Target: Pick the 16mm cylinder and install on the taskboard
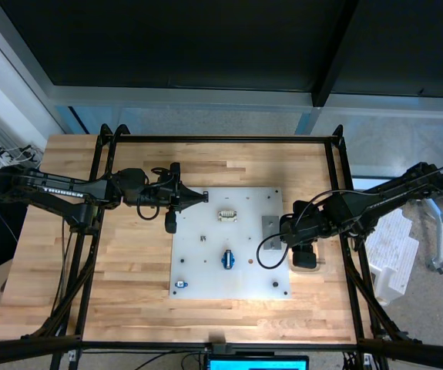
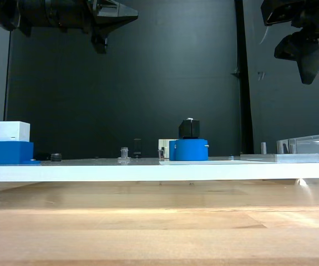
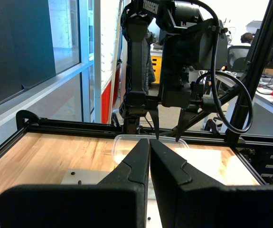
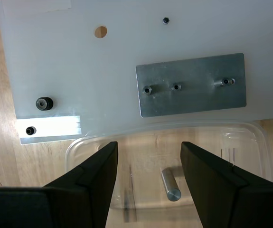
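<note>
16mm cylinder (image 4: 170, 185): pictured lying on its side in the clear plastic tray (image 4: 250, 137), just off the taskboard (image 4: 79, 61) edge and near the grey metal block (image 4: 191, 85).
Right gripper (image 4: 150, 190): poised above the tray with fingers spread wide; the peg is framed between them but not touched.
Left gripper (image 3: 149, 159): raised over the board's left edge, fingers pressed together, nothing carried.
Handling: the peg is judged to be rigid, smooth and light. A roll or slip is to be expected on the slick tray. It is best taken across its round middle, with the jaws set square to its axis.
Writing: part of "TROSSEN" can be read on the right arm (image 3: 136, 61). No marking can be made out on the peg.
</note>
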Controlling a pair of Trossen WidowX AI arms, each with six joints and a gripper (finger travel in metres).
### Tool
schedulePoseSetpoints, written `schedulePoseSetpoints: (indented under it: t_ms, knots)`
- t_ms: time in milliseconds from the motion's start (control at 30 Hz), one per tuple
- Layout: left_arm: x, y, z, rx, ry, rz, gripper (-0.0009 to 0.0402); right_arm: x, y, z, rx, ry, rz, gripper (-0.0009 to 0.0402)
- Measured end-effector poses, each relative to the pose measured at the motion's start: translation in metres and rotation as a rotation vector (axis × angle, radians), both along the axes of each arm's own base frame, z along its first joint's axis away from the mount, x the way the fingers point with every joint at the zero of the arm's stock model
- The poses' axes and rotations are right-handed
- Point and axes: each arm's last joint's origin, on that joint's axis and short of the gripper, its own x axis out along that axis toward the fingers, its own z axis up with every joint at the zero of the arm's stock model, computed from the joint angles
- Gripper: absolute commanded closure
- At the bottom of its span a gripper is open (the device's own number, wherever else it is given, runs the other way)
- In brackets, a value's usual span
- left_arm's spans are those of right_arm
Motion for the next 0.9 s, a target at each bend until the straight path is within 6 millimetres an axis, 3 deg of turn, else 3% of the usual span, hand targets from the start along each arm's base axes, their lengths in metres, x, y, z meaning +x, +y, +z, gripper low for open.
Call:
schedulePoseSetpoints:
  t_ms: [467, 900]
  knots:
    - [0.0, 0.0, 0.0, 0.0, 0.0, 0.0, 0.0393, -0.025, -0.007, -0.016, -0.004, 0.029, -0.014, 0.0228]
    - [0.0, 0.0, 0.0, 0.0, 0.0, 0.0, 0.0393, -0.053, -0.015, -0.026, -0.011, 0.064, -0.027, 0.0188]
